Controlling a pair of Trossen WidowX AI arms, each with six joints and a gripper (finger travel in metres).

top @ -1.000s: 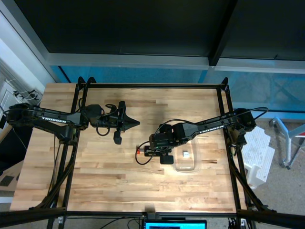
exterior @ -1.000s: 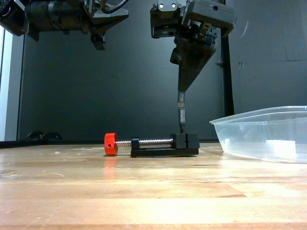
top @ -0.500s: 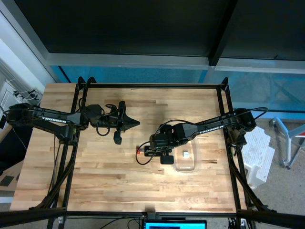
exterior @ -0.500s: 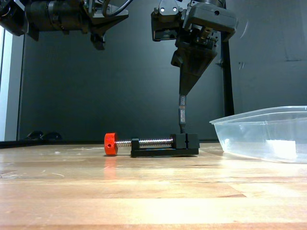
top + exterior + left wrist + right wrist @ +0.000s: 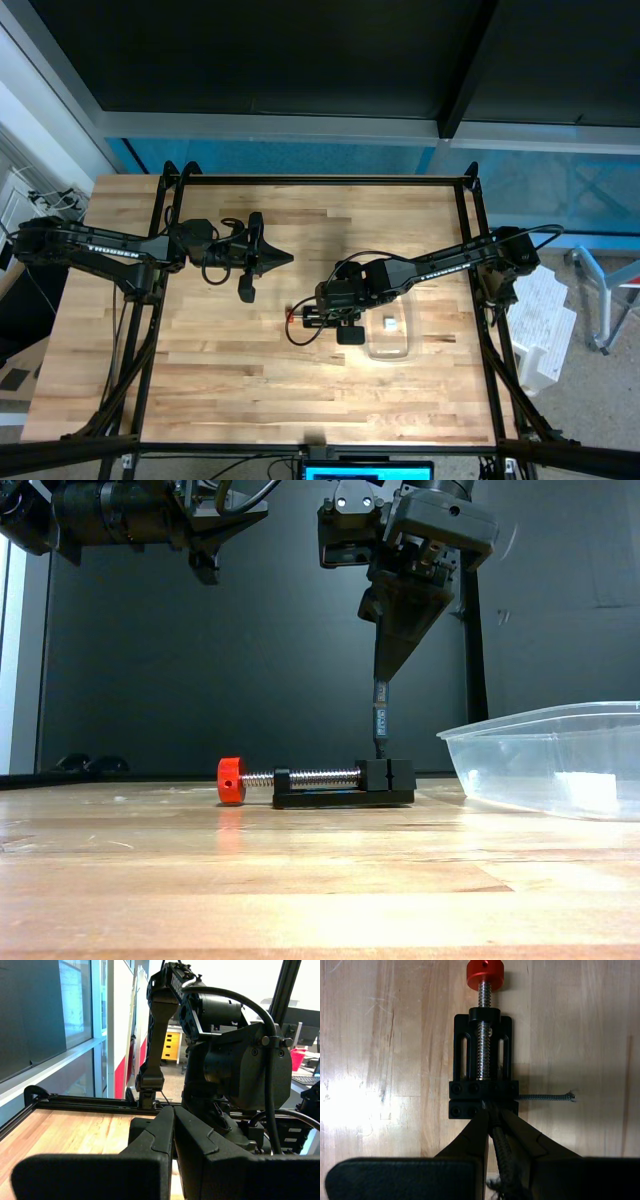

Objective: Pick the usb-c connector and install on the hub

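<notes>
Seemingly at the seating step, the usb-c plug (image 5: 380, 720) hangs upright, pinched at its top by the closed right tool (image 5: 381, 678), its lower end meeting the black clamp (image 5: 345, 780) straight beneath; how far in it sits I cannot tell, and the hub is hidden. Next it likely needs a straight downward press, kept plumb. Well to that tool's left hangs the left tool (image 5: 287, 258), fingers (image 5: 150, 1150) pressed together and empty, while a clear tub (image 5: 560, 760) rests on the wooden worktop (image 5: 300, 880) to the right tool's right, a dark wall behind.
</notes>
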